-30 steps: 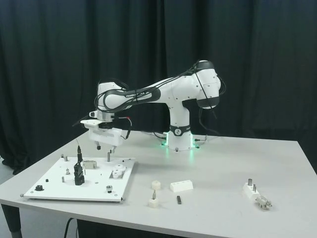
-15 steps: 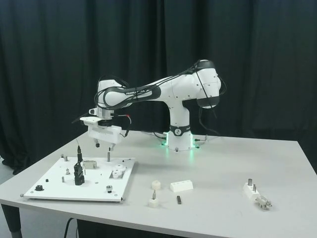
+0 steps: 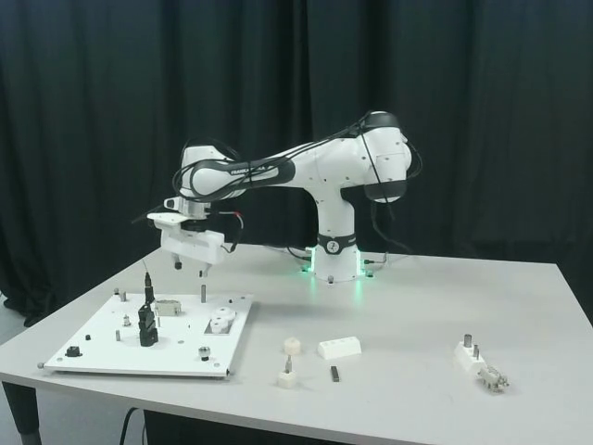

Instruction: Insert round peg 3.

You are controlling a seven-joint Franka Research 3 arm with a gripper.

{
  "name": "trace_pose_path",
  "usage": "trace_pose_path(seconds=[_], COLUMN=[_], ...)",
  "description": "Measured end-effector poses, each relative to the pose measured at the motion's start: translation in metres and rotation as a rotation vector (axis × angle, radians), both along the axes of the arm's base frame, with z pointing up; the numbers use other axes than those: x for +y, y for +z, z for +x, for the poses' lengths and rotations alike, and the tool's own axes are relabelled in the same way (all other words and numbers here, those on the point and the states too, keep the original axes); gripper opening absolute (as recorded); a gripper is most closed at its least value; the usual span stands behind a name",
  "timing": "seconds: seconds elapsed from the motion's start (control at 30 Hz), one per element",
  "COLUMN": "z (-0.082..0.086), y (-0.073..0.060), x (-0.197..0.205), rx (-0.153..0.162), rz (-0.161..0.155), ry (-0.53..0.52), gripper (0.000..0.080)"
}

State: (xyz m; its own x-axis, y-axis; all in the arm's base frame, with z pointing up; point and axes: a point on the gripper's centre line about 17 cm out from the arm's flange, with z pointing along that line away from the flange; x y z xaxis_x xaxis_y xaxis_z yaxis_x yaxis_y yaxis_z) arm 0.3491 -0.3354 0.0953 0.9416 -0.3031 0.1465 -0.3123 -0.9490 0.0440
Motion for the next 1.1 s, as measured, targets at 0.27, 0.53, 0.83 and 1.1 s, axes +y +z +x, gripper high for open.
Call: trace_pose_path(seconds=[0.27, 0.53, 0.83, 1.1], z=[-0.012, -0.019, -0.019, -0.02], y=[-0.001, -0.004, -0.007, -0.013], x=[-0.011, -0.015, -0.013, -0.012], rx=[0.006, 0.009, 0.007, 0.007], rz=[-0.003, 0.0, 0.013, 0.022], ry=[0.005, 0.01, 0.008, 0.003], gripper=[0.08, 0.08, 0.08, 0.08])
